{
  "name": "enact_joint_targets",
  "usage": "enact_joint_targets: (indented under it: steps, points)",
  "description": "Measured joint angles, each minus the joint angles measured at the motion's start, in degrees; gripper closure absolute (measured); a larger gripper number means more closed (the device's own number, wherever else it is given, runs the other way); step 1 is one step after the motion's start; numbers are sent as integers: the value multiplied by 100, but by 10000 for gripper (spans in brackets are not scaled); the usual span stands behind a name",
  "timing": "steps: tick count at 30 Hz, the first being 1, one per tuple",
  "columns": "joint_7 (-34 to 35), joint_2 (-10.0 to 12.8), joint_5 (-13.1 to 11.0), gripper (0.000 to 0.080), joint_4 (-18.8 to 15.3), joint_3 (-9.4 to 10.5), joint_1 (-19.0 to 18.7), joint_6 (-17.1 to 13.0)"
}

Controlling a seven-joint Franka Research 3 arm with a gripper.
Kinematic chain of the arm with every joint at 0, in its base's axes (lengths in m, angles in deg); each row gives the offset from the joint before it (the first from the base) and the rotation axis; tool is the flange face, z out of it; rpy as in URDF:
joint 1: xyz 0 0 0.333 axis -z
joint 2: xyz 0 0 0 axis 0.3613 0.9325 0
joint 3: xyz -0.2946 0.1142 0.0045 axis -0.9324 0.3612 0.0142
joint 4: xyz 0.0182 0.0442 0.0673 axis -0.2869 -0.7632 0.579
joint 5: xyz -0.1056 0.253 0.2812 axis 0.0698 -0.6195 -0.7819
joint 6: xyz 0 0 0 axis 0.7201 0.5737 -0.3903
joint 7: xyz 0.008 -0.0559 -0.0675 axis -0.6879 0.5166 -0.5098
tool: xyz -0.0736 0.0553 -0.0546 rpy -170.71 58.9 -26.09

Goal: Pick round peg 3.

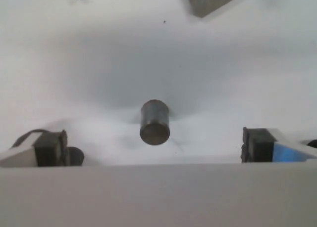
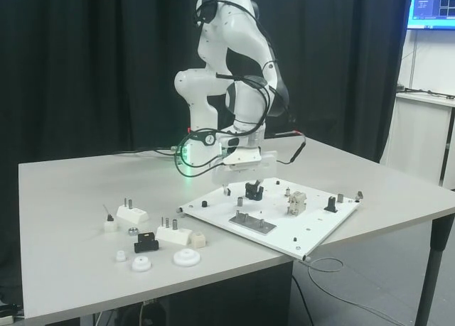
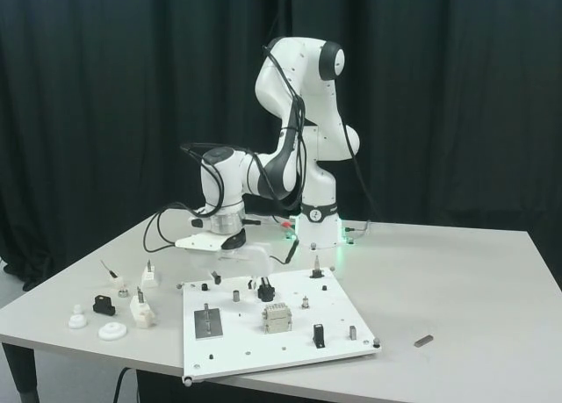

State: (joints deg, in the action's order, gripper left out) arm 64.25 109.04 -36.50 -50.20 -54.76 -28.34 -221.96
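In the wrist view, the end effector (image 1: 154, 147) stands wide apart, one black fingertip pad (image 1: 49, 148) at the lower left of the frame and the other at the lower right, with nothing held between them. Between the two, just left of centre in the frame, a short grey cylinder stands upright on the white board (image 1: 99, 64); this appears to be round peg 3 (image 1: 155, 121), seen from above with its flat top facing the camera and not touched by either pad. The step in hand looks like the approach before the grasp: the peg is lined up between the fingers but not yet gripped. The next move probably calls for a straight descent so both pads flank the peg's sides, then a closing squeeze and a vertical lift. In the first room view, the white arm (image 2: 227, 49) rises at upper centre, folds at the elbow, and reaches down with its wrist pointing at the near left part of the board, which lies on the grey counter (image 2: 64, 198). Small white and black parts (image 2: 153, 234) sit at lower left of that frame, well apart from the board.
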Motion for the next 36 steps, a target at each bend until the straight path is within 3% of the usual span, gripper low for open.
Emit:
enact_joint_targets:
  steps: [14,36]
  points:
    - [-4,-137,223,4,10,-2,0,8]
    - [-214,-155,549,3,86,-13,0,8]
